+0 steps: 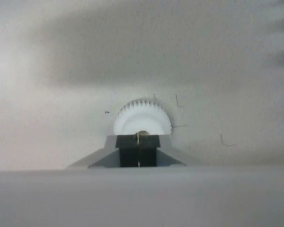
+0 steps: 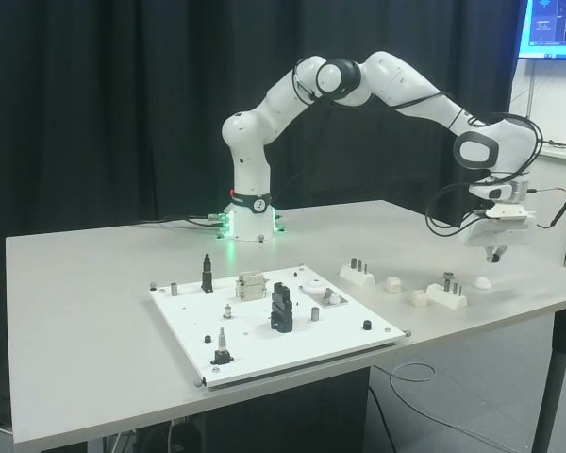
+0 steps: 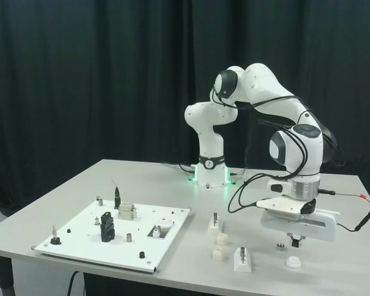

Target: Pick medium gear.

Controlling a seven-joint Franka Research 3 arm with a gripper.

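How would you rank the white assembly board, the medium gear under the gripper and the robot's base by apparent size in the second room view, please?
Largest to smallest:
1. White assembly board, widest by far.
2. Robot's base; it stands farther from the camera, so it looks smaller than it is.
3. Medium gear, a small white disc below the gripper.

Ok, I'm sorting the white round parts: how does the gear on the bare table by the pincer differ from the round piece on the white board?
The gear lies on the grey table; the round piece sits on the white board. The gear is near the pincer; the round piece is far from it. The gear shows teeth in the wrist view; the round piece's edge is too small to judge. Both are white and lie flat.
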